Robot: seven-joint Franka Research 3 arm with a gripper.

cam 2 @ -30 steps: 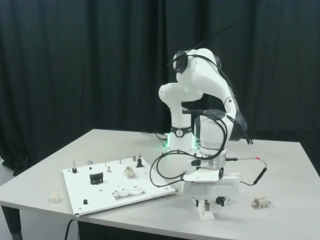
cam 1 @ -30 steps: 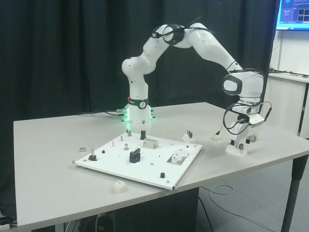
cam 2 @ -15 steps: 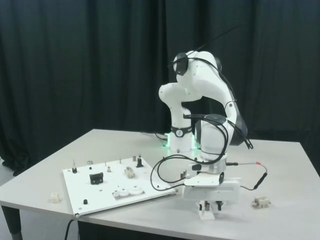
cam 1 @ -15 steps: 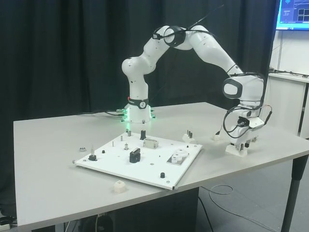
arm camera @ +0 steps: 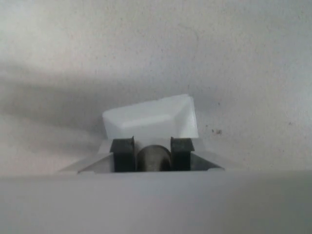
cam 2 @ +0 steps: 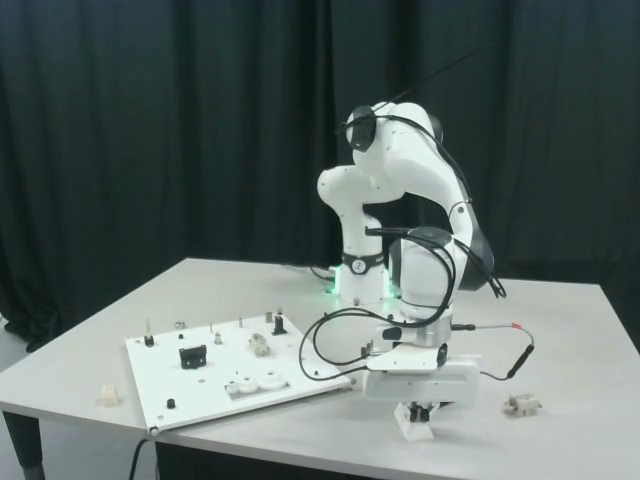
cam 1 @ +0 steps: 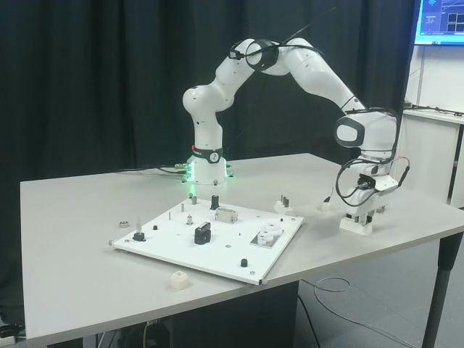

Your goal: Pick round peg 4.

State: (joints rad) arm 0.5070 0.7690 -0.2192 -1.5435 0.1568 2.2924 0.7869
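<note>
At this moment we found the tool lowered over a small white holder block that stood on the grey bench, well apart from the white assembly board and on the far side of it from the small white cube lying loose near the board's front edge. In the wrist view, the two black fingertips flanked a dark, round-bodied part that we took to be round peg 4, seated upright in the block; the pads lay close against its sides, though we could not tell whether they had yet pressed onto it or merely bracketed it. In both room views the tool hung directly above the block, with the wrist held vertical and its cable looped beside it. We judged the step in hand to be the grasp itself, at the end of the descent. The next move, in our reading, called for a firm pinch on the peg, followed by a straight vertical lift, so that the peg would clear its socket without dragging or tipping the light block.
</note>
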